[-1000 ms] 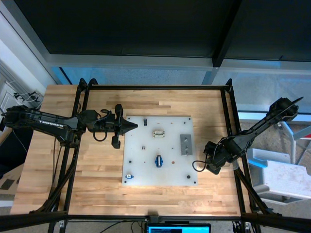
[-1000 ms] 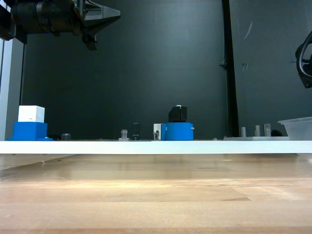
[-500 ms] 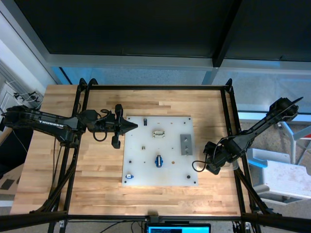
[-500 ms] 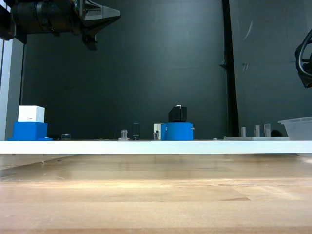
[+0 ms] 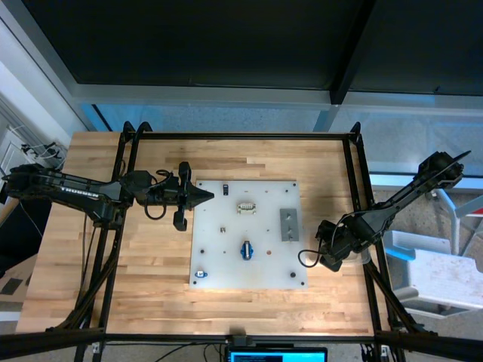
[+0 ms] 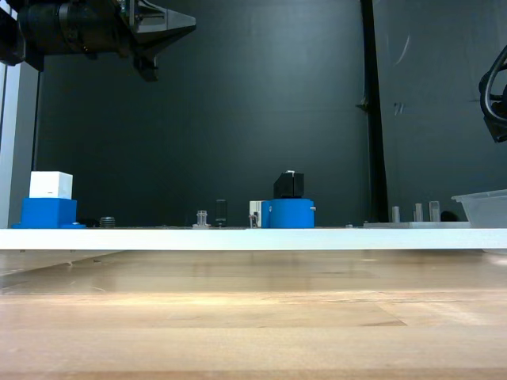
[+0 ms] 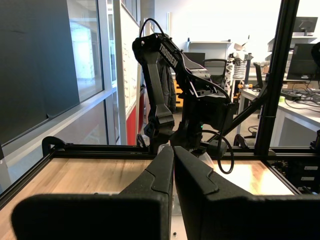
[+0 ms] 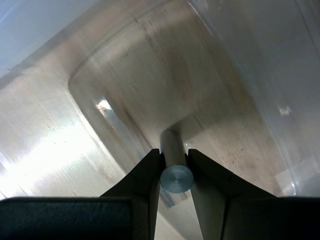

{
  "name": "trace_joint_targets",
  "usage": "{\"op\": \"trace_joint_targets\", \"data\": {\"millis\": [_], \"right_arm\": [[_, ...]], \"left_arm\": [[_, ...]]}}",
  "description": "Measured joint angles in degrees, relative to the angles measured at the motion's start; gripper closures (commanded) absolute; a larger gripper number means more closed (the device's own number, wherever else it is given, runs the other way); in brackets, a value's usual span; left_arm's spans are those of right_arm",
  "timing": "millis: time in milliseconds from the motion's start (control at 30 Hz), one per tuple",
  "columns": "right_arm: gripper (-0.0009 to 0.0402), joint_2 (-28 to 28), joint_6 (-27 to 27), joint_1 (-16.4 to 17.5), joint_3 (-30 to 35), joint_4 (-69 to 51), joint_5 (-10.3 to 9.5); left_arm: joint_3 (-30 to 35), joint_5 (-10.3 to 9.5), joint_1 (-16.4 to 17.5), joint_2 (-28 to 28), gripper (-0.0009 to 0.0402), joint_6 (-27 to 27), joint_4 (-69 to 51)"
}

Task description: Pick the 16mm cylinder and place it in the taskboard

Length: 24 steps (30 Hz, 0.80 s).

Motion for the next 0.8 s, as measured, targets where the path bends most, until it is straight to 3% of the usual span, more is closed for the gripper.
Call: {"op": "trace_joint_targets", "data": {"millis": [800], "right_arm": [[0.0366, -3.3, -2.2, 0.0, 7.6, -11.3, -0.07]], "left_arm": [[0.0, 0.00, 0.0, 0.0, 0.0393, 0.0, 0.0]]}}
